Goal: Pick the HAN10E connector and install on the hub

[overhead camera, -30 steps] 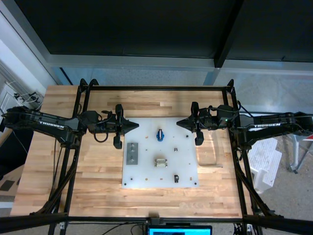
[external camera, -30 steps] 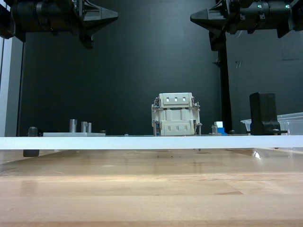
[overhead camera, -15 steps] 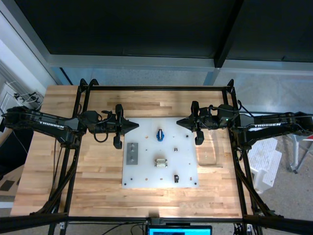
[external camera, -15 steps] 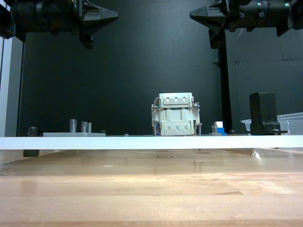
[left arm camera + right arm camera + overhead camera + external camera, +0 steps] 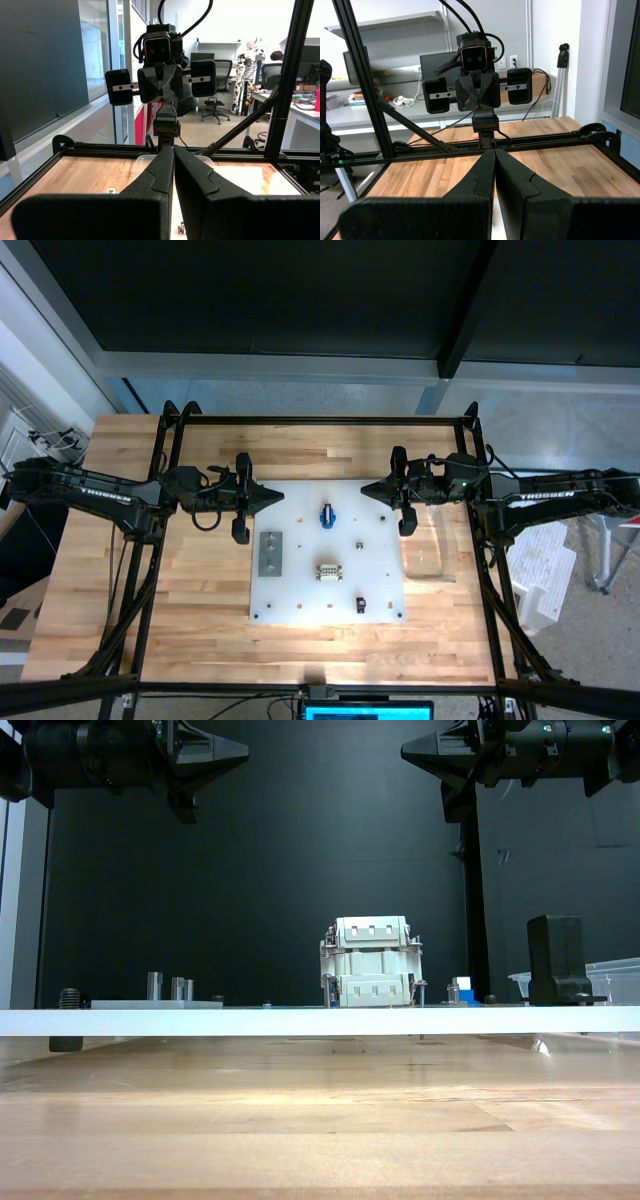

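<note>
Arms both sit high over the table (image 5: 200,640), one per side, pointing inward at each other across the white board (image 5: 300,612). L gripper (image 5: 280,497) hangs above the board's far-left corner. From its wrist cam I see the two black fingers (image 5: 159,172) pressed flat together. R gripper (image 5: 365,490) hangs above the far-right part of the board, and its fingers (image 5: 481,177) are closed tight against each other too. In the low view both tips are well above everything on the board.

I find the hub (image 5: 372,988) fixed near the board's middle, a bit toward the near edge. It sits btwn the grey two-hole plate (image 5: 270,552) on its left and the small black block (image 5: 361,602) to its near right. The HAN10E connector (image 5: 371,932) reads to me as the paler block sitting upright on top of the hub, touching it, and level as far as I can judge. From the high view I can't separate the two; I get one pale rectangle w/ dark dots. Farther back on the board stands the blue upright part (image 5: 327,515), roughly in line w/ the hub. A clear plastic tray (image 5: 432,555) lies on the table just beside the board's right edge. Both grippers are well apart from the connector.
</note>
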You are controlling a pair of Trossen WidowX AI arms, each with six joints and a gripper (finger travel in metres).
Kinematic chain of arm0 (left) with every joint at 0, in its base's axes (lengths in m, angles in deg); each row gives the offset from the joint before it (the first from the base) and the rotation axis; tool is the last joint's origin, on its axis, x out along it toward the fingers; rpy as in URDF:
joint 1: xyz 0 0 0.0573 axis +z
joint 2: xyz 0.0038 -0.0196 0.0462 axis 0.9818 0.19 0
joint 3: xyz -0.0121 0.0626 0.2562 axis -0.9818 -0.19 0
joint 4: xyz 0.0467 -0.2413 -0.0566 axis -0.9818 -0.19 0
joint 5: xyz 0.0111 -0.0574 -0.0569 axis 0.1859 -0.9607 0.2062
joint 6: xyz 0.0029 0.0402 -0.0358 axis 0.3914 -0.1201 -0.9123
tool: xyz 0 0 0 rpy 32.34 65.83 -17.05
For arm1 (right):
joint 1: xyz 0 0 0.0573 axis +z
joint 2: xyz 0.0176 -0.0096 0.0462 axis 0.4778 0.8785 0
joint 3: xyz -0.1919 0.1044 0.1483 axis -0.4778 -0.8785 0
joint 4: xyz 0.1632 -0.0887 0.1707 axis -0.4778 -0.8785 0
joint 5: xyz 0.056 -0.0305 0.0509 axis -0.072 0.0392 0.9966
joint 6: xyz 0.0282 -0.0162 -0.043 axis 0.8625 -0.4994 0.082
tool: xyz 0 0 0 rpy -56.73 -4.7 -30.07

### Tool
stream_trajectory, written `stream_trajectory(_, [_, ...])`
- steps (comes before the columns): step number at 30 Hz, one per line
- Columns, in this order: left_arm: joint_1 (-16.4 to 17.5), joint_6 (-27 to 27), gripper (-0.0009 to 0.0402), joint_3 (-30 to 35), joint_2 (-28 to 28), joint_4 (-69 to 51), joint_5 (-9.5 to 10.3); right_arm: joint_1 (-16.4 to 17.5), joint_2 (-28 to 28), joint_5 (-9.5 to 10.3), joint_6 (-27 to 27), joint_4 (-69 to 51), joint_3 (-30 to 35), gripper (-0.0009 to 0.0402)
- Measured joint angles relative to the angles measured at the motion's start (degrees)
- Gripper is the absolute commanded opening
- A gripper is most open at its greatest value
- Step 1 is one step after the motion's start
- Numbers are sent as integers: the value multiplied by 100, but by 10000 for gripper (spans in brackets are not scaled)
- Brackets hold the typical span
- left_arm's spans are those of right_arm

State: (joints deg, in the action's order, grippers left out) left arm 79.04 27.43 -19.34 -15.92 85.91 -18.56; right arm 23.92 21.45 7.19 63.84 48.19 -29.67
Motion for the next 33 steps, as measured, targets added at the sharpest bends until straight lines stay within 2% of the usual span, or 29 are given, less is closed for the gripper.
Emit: stream_trajectory(33, [0, 0, 0, -2, 0, 0, 0, -2, 0, -2, 2, -96, 0, 0])
